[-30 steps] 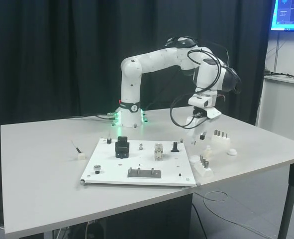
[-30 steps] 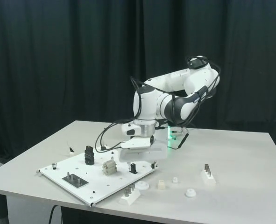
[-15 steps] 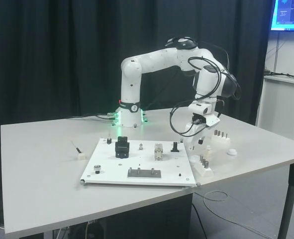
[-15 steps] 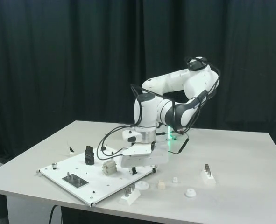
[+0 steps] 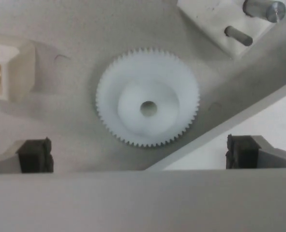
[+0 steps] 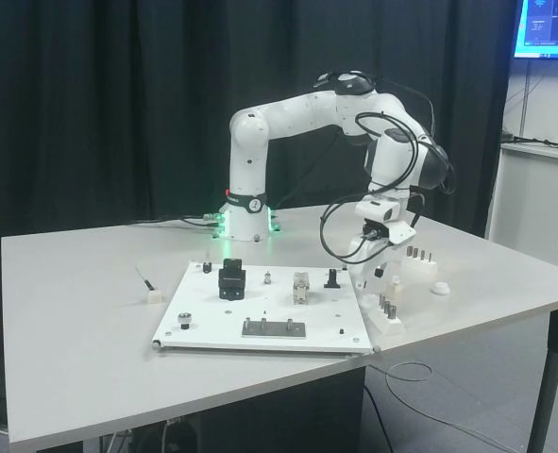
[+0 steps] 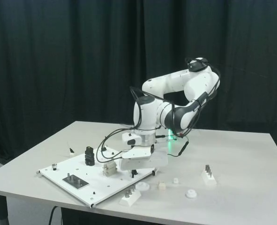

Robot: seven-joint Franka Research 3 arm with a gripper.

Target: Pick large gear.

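— What is lying around you?

— I am standing bolted on the grey desk (image 6: 90, 311). A white board (image 6: 269, 316) is lying flat on it, carrying a black block (image 6: 231, 281), a grey plate with pins (image 6: 273, 327) and a few small fixtures. Off the board's edge a white peg stand (image 6: 385, 314) is sitting near the desk's front, and another peg stand (image 6: 418, 262) is sitting farther back.

— And your arm?

— My arm (image 7: 175, 101) is reaching out from its green-lit base and bending down, so my gripper (image 5: 138, 153) is hanging low over the desk just beside the board's edge.

— Where is the gear?

— The gear (image 5: 147, 104) is lying flat on the desk, white, toothed, with a hole in its middle. In the wrist view it is sitting between my two fingers (image 5: 35, 155), touching neither. The board's edge is running just beside it, the peg stand is near it, and a small hollow block (image 5: 9, 70) is lying close by.

— And the gripper?

— My fingers are standing wide apart, holding nothing.
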